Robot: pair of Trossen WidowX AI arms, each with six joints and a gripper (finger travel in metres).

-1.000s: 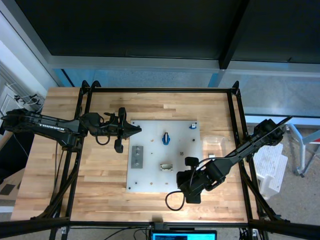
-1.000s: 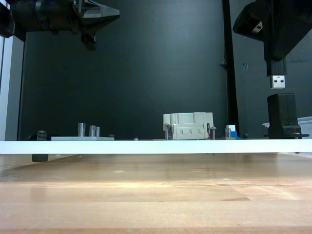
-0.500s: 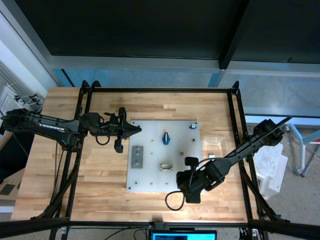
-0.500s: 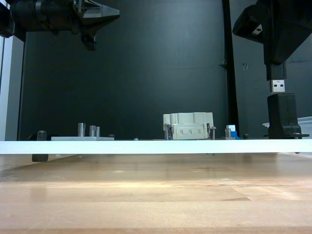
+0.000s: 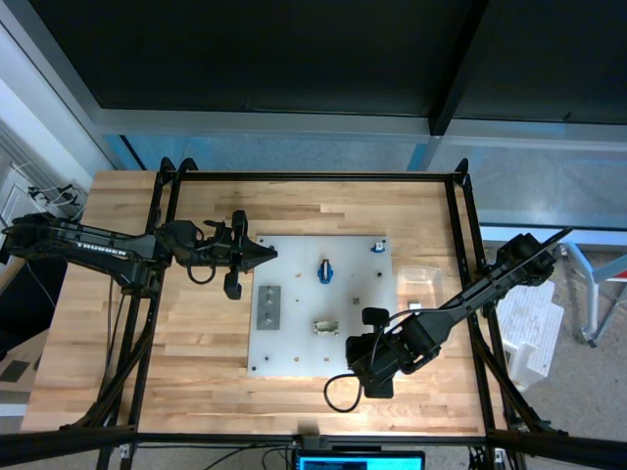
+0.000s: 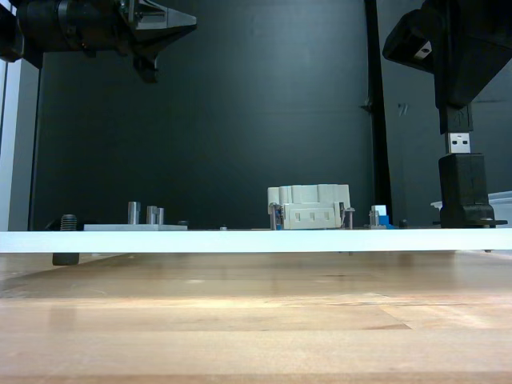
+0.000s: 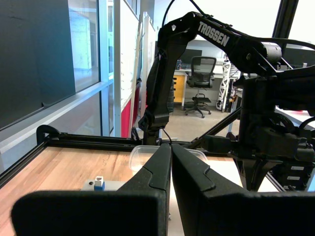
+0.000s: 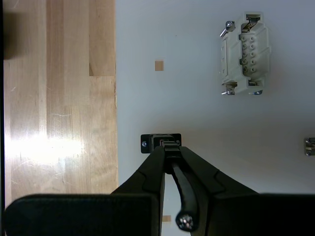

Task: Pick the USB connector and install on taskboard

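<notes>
High cam sat above the near edge and looked down over the whole table (image 5: 118,323) and the taskboard (image 5: 294,348). Low cam sat at tabletop height, close, level along the board. Left wrist cam looked along the left gripper (image 7: 171,164), raised at the board's left edge, toward the right arm. Right wrist cam looked straight down, close, past the right gripper (image 8: 170,151), which held the USB connector (image 6: 458,142) over the board's near-right part. The beige connector (image 8: 244,53) showed in the high, low and right wrist views.

The right gripper (image 6: 454,104) holds the USB connector (image 6: 458,142) upright over the black socket (image 6: 466,188) on the taskboard (image 6: 240,240), its metal tip seemingly at the socket's mouth. The left gripper (image 6: 187,22) hangs high, well apart.
</notes>
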